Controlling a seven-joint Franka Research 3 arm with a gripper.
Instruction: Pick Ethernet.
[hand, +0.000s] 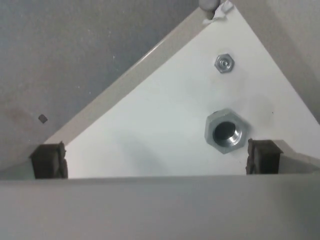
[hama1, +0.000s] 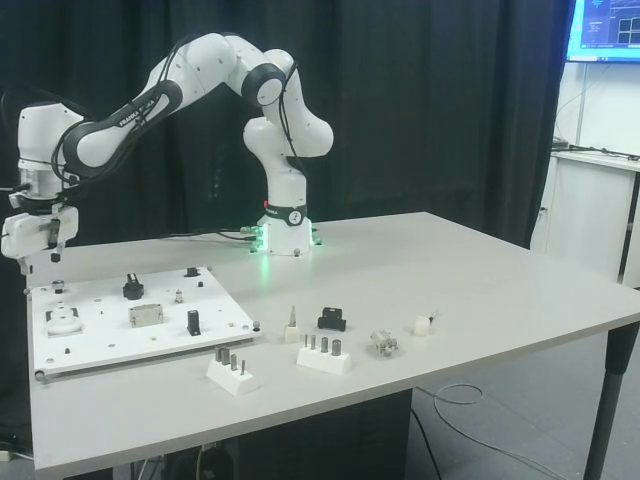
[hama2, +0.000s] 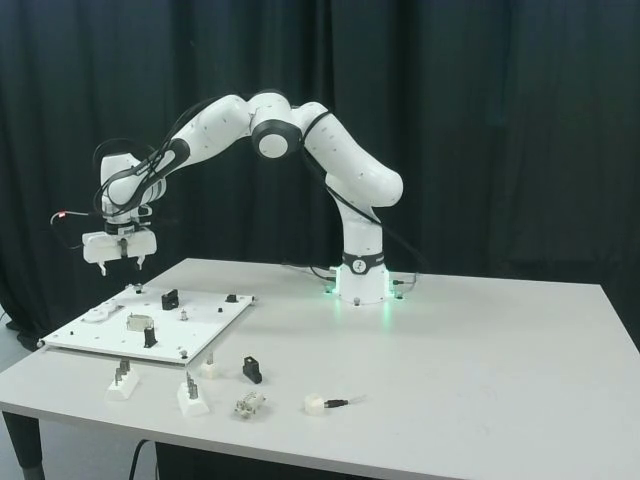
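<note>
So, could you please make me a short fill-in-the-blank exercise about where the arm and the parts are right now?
1. The gripper hovers above a corner of the ____ board.
2. In the wrist view, the large nut and the small nut lie on the ____.
3. The gripper holds ____.

Missing words: white; board; nothing

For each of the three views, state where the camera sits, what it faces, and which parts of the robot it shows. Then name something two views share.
Wrist view: on the arm's wrist, looking down at a corner of the white board with a large nut; both fingertips show.
First room view: in front of the table, facing the whole arm.
Second room view: across the table's other side, whole arm.
Shared: both room views show the gripper above the board.
</note>
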